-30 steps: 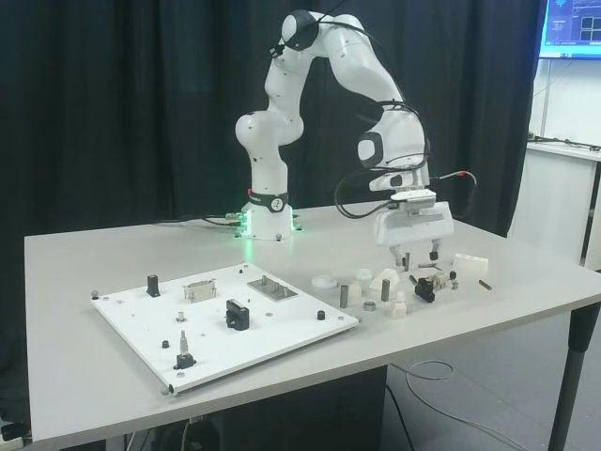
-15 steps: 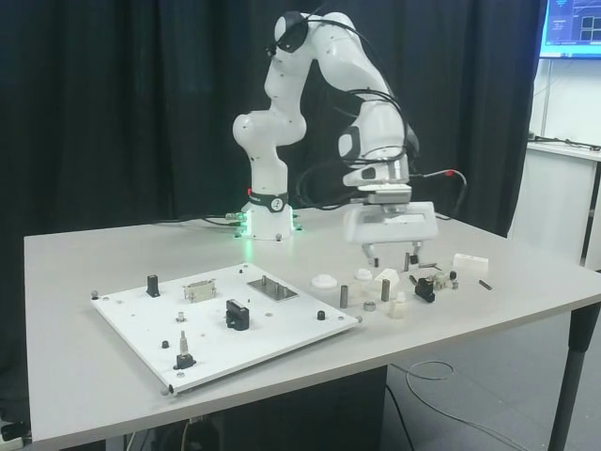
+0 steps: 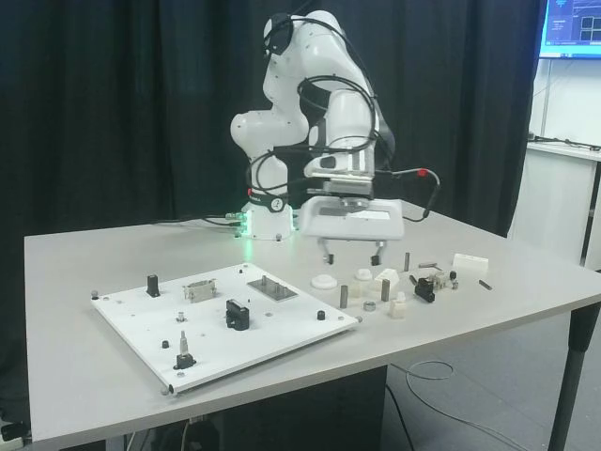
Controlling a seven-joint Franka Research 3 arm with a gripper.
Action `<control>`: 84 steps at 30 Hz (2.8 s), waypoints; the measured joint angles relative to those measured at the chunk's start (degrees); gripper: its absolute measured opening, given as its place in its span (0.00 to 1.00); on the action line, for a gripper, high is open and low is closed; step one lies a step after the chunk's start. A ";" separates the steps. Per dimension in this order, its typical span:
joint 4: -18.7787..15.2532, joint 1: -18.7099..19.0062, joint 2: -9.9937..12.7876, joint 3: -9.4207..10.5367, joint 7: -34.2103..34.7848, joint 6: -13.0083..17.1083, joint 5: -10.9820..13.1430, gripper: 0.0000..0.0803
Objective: Remove Ethernet.
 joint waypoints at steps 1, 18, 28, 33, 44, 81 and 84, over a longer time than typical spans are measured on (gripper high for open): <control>0.44 -0.50 0.27 0.00 -0.25 0.00 0.00 1.00; 8.81 -8.67 5.64 0.01 2.03 -0.10 2.82 1.00; 14.02 -13.41 8.67 0.01 1.98 -2.40 7.50 1.00; 16.96 -15.47 10.29 0.01 1.95 -5.15 9.05 1.00; 21.91 -19.38 13.64 0.01 1.91 -9.91 12.05 1.00; 35.97 -24.22 28.09 -2.83 26.55 -16.83 18.26 1.00; 37.60 -24.21 29.20 -3.48 28.01 -18.14 17.62 1.00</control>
